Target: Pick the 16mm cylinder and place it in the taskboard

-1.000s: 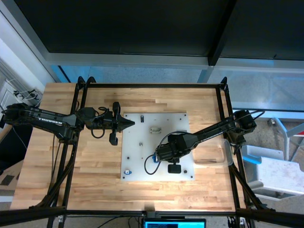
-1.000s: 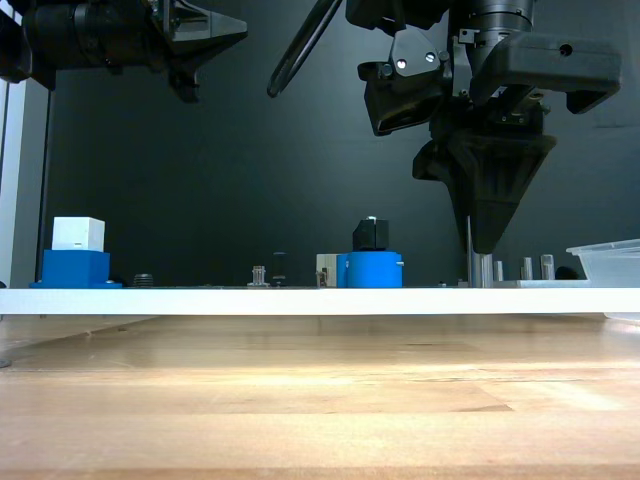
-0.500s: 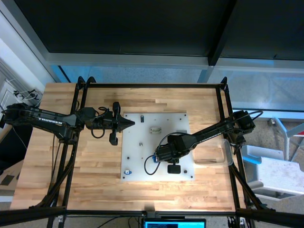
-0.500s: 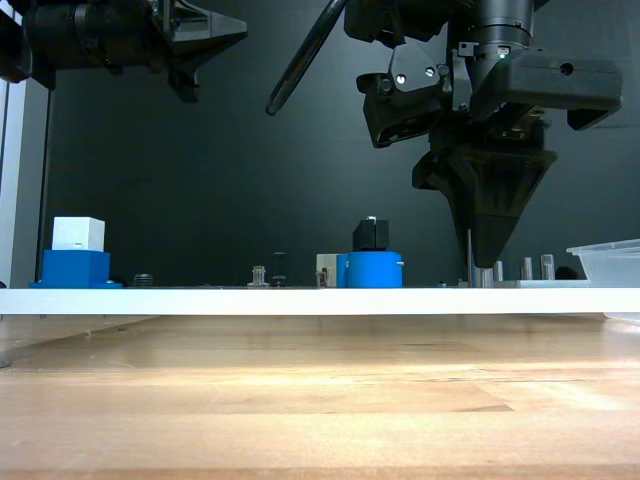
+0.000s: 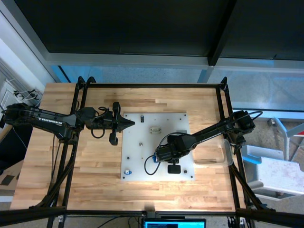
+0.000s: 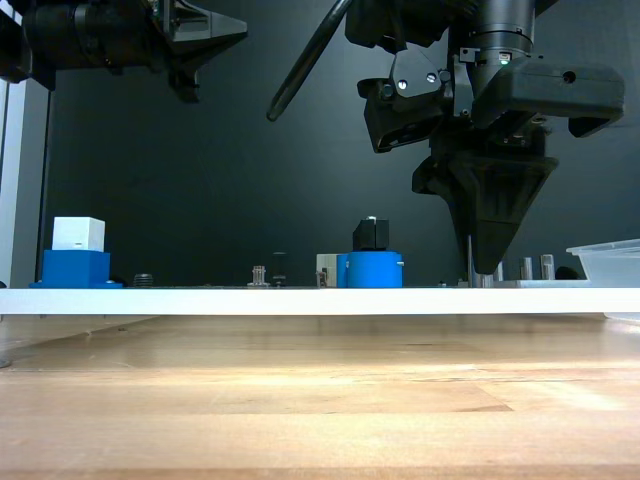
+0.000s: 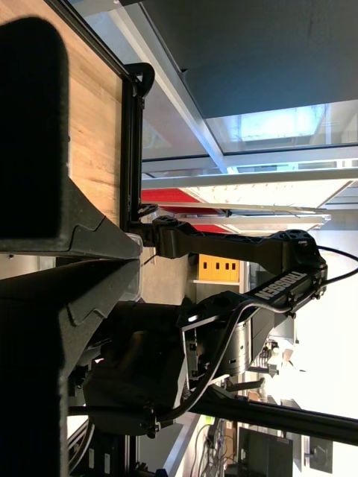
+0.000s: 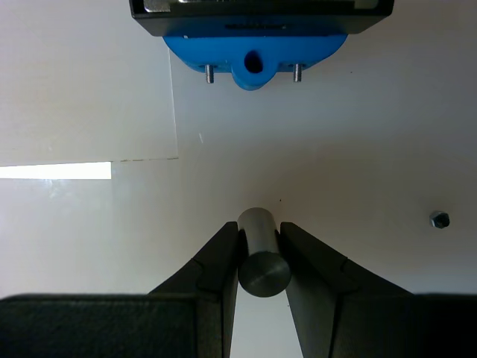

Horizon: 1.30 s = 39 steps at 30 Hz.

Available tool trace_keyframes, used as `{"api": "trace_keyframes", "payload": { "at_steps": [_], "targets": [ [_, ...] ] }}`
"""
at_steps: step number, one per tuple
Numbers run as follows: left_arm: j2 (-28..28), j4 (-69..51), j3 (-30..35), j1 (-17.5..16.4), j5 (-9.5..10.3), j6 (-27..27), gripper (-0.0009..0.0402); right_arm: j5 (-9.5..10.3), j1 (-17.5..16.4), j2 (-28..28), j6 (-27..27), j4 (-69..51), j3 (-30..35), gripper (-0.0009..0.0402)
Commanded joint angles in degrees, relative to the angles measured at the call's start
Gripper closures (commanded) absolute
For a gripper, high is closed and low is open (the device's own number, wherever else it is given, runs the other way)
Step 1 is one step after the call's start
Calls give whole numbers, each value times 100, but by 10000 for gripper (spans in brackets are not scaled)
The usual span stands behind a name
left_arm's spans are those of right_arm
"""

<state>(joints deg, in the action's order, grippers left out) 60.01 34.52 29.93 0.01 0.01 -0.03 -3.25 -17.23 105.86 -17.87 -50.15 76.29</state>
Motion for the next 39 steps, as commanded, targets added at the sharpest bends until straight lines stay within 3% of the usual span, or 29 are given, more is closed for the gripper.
{"api": "trace_keyframes", "payload": {
  "at_steps": [1, 24, 39],
  "targets": [
    [0, 2, 2, 0, 0, 0, 393, 7, -2, 2, -7, 15, -15, 386],
    [0, 2, 2, 0, 0, -2, 393, 35, -4, 2, -11, 79, -42, 383],
    [0, 2, 2, -2, -2, -2, 393, 33, -7, -15, -26, 70, -42, 276]
  ]
}}
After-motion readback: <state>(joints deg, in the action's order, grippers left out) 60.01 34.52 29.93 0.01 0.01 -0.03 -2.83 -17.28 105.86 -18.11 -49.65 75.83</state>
